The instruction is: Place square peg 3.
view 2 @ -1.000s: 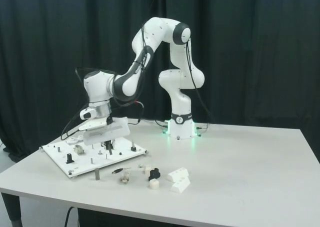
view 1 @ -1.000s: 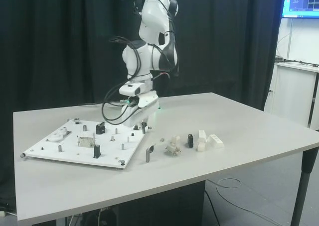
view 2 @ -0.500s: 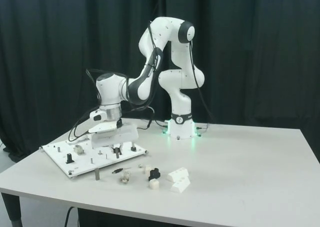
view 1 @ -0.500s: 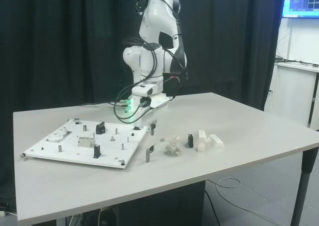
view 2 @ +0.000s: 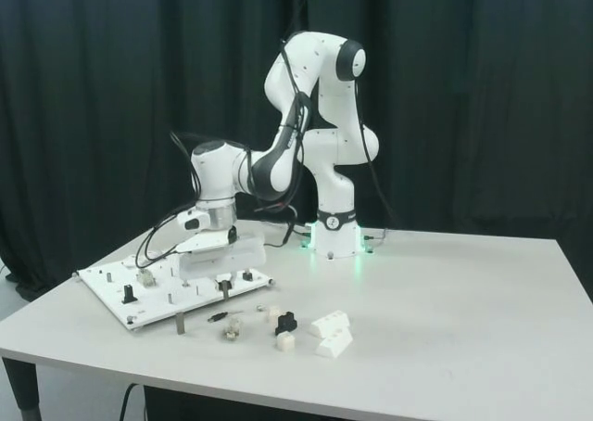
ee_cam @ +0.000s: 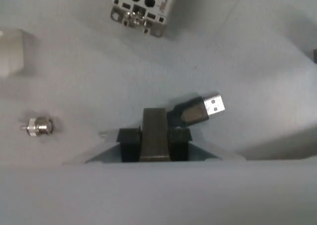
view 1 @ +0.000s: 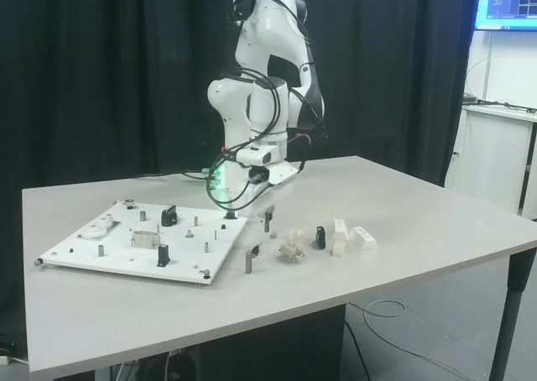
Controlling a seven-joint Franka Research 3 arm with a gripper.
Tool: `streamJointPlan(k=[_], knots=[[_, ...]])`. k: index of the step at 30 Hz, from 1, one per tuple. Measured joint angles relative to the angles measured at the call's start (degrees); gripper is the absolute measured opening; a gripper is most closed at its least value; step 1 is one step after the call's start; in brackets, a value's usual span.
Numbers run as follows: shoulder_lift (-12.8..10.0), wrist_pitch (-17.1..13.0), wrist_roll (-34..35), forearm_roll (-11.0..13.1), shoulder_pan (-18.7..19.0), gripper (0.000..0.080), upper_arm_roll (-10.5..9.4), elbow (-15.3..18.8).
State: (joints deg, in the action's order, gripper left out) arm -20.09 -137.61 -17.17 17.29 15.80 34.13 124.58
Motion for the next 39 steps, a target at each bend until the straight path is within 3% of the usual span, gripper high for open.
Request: streamJointPlan(k=[18, 39], knots=[[-2.8, -7.2, 0.8, 0.7, -0.1, 0.0114, -1.93, 1.6], [-5.6, -11.0, 0.8, 3.5, -0.5, 0.0114, -3.2, 1.6]])
